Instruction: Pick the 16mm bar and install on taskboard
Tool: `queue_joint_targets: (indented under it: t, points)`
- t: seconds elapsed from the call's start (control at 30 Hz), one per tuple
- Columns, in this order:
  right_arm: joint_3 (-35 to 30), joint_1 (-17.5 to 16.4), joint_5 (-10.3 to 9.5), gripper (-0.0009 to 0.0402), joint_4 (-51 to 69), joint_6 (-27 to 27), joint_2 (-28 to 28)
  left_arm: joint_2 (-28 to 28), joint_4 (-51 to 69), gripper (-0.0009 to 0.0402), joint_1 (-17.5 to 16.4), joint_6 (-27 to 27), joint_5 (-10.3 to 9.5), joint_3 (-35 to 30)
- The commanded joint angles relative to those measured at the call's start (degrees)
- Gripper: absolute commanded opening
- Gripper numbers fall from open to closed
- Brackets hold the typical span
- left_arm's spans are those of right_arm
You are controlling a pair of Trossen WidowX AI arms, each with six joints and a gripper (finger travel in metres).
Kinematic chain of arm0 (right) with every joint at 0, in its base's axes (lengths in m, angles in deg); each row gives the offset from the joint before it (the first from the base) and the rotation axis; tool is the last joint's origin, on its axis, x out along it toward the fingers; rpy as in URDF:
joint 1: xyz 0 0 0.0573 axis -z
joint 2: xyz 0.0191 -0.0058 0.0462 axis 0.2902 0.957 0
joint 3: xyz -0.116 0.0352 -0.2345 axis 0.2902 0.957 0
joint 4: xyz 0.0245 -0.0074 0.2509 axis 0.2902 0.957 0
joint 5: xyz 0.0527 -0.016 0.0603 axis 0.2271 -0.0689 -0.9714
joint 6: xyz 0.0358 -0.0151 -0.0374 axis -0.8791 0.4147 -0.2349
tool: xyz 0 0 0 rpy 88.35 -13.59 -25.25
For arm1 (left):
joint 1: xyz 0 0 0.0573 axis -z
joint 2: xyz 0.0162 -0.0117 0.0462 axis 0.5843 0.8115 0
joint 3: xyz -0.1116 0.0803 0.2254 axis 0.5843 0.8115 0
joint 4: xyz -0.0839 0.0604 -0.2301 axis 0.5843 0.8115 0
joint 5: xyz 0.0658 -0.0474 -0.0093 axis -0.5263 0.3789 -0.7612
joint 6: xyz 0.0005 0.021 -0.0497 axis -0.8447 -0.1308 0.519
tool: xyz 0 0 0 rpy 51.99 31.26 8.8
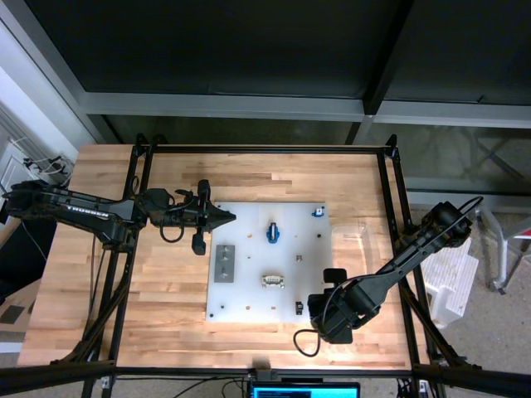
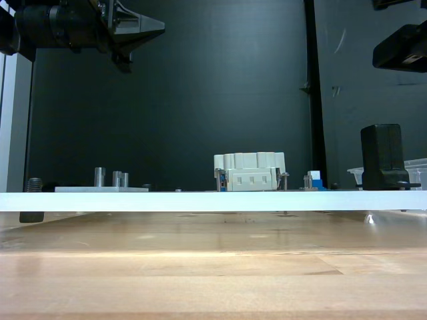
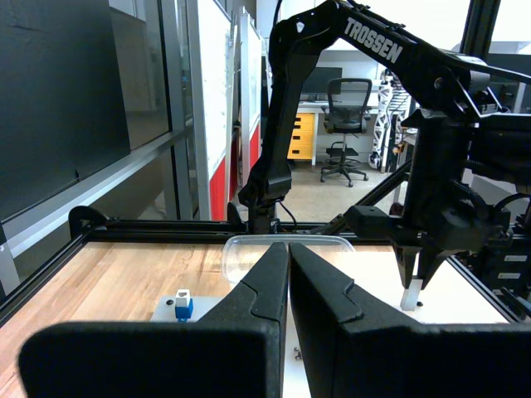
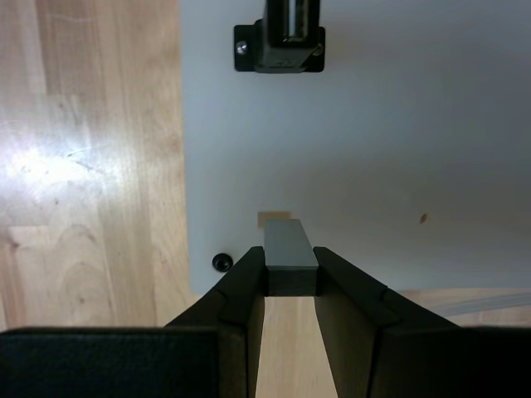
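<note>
Right gripper [image 4: 290, 264]: you've got it at the lower right of the high view [image 1: 322, 309], over the near right corner of the taskboard [image 1: 249, 249].
Right fingers [image 4: 249, 282]: part-closed and clamped on the 16mm bar [image 4: 290, 247], one finger on each side of it.
16mm bar: grey, and it sticks out past the fingertips over the white board, just inside the corner. You can't tell whether its end touches the board.
Board hole: a small square cut-out [image 4: 274, 218] showing wood, right at the bar's far end.
Black connector [image 4: 278, 41]: on the board beyond the bar, close to the board edge.
Corner: a black screw [image 4: 221, 261] at the board corner, just beside one finger.
Left gripper [image 1: 226, 217]: left of centre in the high view, over the board's far left corner and pointing right. In the low view it sits at upper left [image 2: 150, 27], well above the board.
Left fingers [image 3: 257, 290]: pressed together with nothing between them.
Board parts: grey block [image 1: 224, 261], blue part [image 1: 273, 233], beige connector [image 1: 272, 283].
Clear tray [image 1: 365, 236]: on the surface [image 1: 166, 282], just right of the board.
</note>
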Motion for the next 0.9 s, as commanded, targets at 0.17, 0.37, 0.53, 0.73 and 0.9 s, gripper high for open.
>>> queue_joint_targets:
  t: [0.17,0.37,0.53,0.73,0.9]
  points:
    - [0.13,-0.13,0.02,0.0004,0.02,-0.24,0.07,0.02,0.0,0.0,-0.02,0.0,0.02,0.0]
    - [0.13,-0.2,0.02,0.0004,-0.39,-0.2,0.92,0.0,0.0,0.0,0.0,0.0,0.02,0.0]
    - [0.15,-0.17,0.04,0.0004,-0.68,-0.04,0.92,0.0,0.0,0.0,0.0,0.0,0.02,0.0]
    - [0.35,-0.17,0.07,0.0004,-0.87,-0.07,0.92,0.0,-0.02,0.0,-0.02,0.0,0.02,0.0]
    - [0.81,-0.17,0.04,0.0004,-1.44,-0.09,0.92,0.02,0.0,0.0,0.0,0.0,0.02,0.0]
